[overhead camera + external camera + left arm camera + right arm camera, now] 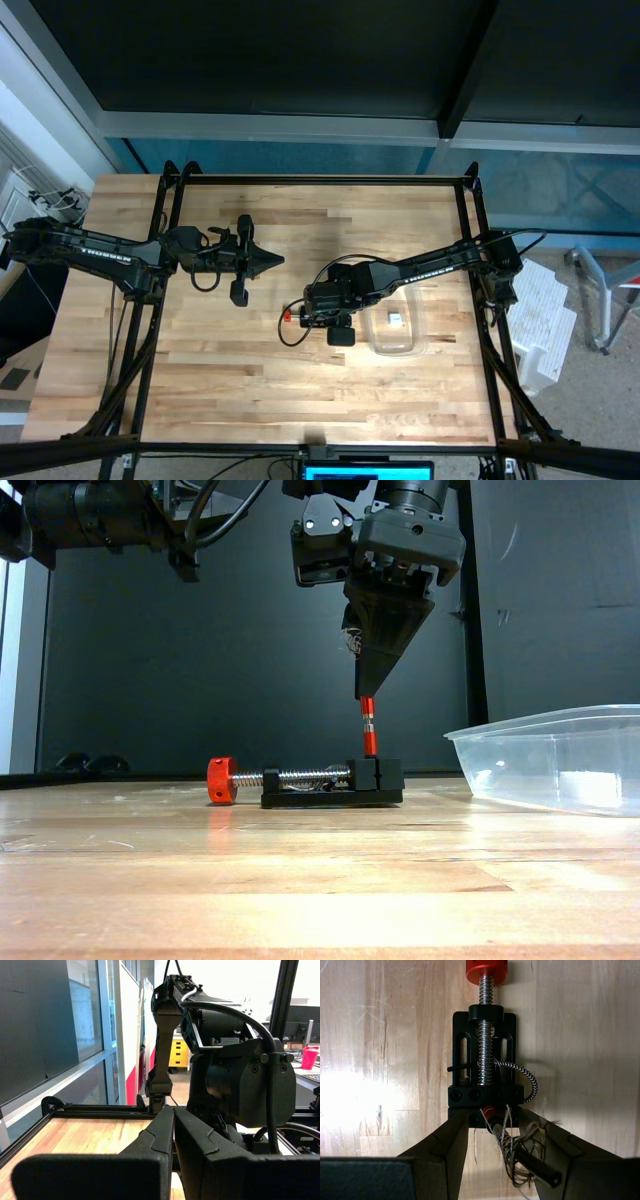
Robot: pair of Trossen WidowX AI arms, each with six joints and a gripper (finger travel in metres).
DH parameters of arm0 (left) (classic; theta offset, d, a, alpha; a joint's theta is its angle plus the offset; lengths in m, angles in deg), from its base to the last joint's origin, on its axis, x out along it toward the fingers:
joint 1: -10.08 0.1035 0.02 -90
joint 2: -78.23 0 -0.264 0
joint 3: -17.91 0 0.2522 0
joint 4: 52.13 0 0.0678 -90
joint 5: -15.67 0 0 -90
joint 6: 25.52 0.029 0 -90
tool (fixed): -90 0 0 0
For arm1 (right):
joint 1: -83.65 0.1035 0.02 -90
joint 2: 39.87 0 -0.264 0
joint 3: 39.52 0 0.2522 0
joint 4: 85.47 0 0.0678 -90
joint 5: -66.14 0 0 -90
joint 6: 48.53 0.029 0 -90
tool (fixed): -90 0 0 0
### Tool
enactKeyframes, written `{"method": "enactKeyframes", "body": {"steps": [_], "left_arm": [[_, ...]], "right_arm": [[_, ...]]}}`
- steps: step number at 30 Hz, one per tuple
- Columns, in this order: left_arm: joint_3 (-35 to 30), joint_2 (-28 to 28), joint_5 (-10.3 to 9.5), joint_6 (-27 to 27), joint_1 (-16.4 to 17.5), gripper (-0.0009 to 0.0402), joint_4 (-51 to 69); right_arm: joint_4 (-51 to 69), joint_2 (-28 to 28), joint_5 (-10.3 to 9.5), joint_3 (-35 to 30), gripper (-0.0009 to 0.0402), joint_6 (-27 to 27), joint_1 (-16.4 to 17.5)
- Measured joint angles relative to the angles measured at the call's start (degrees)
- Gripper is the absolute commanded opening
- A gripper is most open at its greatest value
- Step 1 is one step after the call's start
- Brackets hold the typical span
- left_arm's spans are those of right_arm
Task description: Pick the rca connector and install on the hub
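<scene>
The hub (330, 780) is a small black block with a spring-wrapped screw and a red knob (221, 780), lying on the wood at mid-table. The rca connector (368, 735) stands nearly upright, its red tip (491, 1113) on the hub's (482, 1055) end block. A frayed braided cable trails from it. My right gripper (365, 692) hangs straight above, with the connector's upper end between its fingers (455, 1140). Those fingers stand apart with a gap on each side of the red tip. My left gripper (278, 261) hovers over the left half of the table, its fingers (165, 1130) pressed together on nothing.
A clear plastic tray (560, 760) sits just right of the hub, with a small white item (396, 318) inside it. A black metal frame (320, 180) runs around the table's edges. The right arm's body fills the left wrist view.
</scene>
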Motion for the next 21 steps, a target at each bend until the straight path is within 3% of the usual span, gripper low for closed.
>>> {"method": "enactKeyframes", "body": {"steps": [6, 21], "left_arm": [[0.00, 0.00, 0.02, 0.00, 0.00, 0.0000, 0.00], [0.02, 0.00, 0.00, 0.00, 0.00, 0.0000, 0.00]], "right_arm": [[-0.09, 0.00, 0.02, 0.02, 0.0126, 0.04, 0.00], [-0.13, 0.00, -0.39, 0.50, -0.0003, -0.04, -0.02]]}}
